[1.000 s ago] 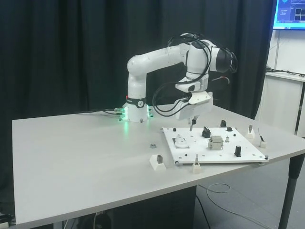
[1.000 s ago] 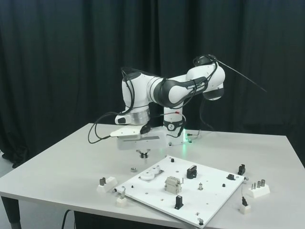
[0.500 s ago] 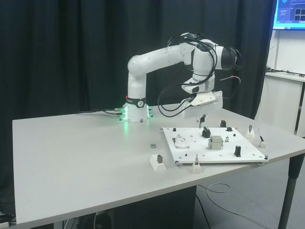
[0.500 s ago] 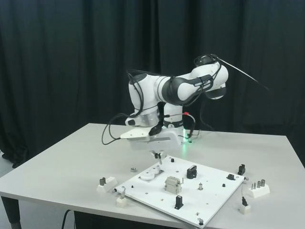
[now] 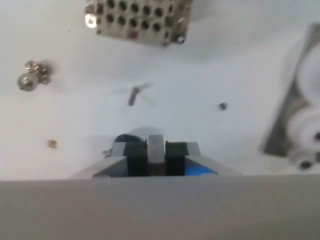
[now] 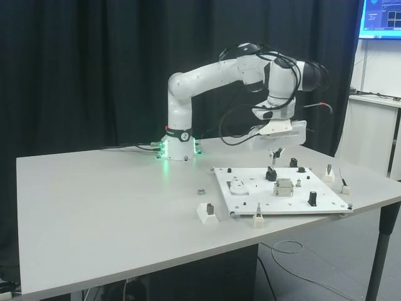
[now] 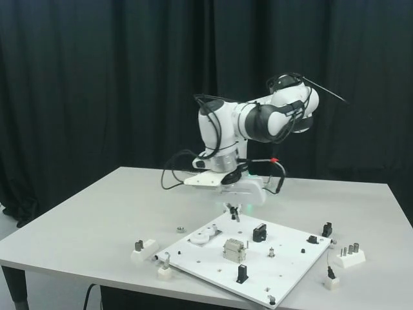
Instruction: Insert square peg 2.
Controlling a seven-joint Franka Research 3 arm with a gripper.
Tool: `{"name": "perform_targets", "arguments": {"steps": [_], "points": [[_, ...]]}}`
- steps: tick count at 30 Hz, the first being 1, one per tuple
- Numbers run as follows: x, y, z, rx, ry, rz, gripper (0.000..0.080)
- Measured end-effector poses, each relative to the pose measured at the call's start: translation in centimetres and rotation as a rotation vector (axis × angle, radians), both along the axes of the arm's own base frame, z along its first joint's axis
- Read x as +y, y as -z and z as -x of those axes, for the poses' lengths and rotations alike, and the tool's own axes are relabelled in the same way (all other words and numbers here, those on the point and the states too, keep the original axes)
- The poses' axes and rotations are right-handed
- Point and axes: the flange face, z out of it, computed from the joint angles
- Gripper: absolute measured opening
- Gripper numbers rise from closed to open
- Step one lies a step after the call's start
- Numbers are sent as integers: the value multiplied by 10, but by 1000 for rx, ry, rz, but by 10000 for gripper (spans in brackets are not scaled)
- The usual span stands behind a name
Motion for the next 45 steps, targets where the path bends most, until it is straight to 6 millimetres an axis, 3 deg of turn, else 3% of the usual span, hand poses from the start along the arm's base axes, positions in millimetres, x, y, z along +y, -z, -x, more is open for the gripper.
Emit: {"name": "perform_targets", "arguments": {"steps": [27,45], "points": [[119,3,52,-27,491,211,72],[162,4,75,-166,1010,372,72]]}}
